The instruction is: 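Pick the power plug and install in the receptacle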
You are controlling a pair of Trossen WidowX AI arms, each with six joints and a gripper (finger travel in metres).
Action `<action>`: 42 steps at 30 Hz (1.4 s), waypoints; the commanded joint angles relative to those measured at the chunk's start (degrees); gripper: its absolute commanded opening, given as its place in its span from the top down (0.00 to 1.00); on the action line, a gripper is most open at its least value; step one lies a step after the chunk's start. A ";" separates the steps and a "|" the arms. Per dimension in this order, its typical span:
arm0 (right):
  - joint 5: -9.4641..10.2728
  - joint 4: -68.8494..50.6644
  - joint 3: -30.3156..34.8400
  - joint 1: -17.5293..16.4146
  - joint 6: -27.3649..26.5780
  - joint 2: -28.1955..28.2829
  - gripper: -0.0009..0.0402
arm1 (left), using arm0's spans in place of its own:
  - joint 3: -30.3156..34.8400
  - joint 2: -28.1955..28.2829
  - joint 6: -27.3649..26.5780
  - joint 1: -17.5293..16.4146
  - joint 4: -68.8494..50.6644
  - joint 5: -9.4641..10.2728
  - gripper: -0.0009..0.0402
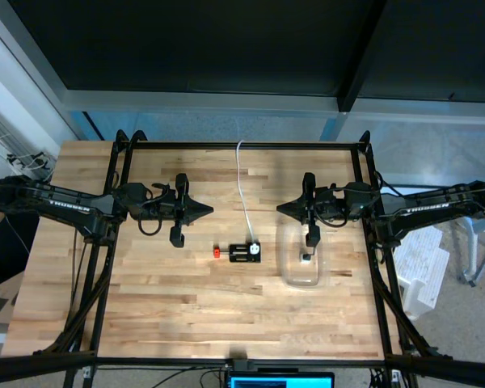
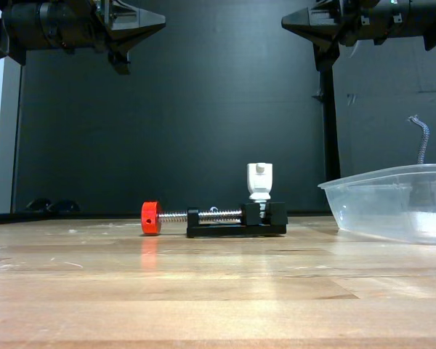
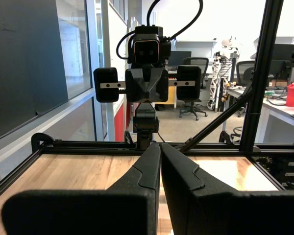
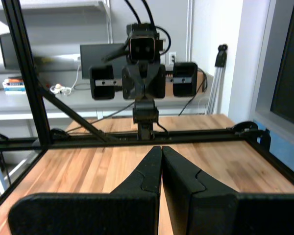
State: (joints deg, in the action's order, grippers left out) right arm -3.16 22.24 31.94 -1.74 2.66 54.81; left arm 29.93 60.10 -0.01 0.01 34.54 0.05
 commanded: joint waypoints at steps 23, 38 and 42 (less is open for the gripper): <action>-10.91 -53.62 16.68 -16.94 10.82 -2.80 0.98 | 0.02 0.02 0.00 -0.02 0.00 -0.02 0.98; -10.86 -78.93 20.70 -27.06 25.57 -2.08 0.98 | 0.02 0.02 0.02 -0.02 0.00 -0.02 0.98; -10.86 -81.81 20.55 -28.30 27.47 -0.74 0.98 | 0.02 0.02 0.02 0.00 0.00 -0.02 0.98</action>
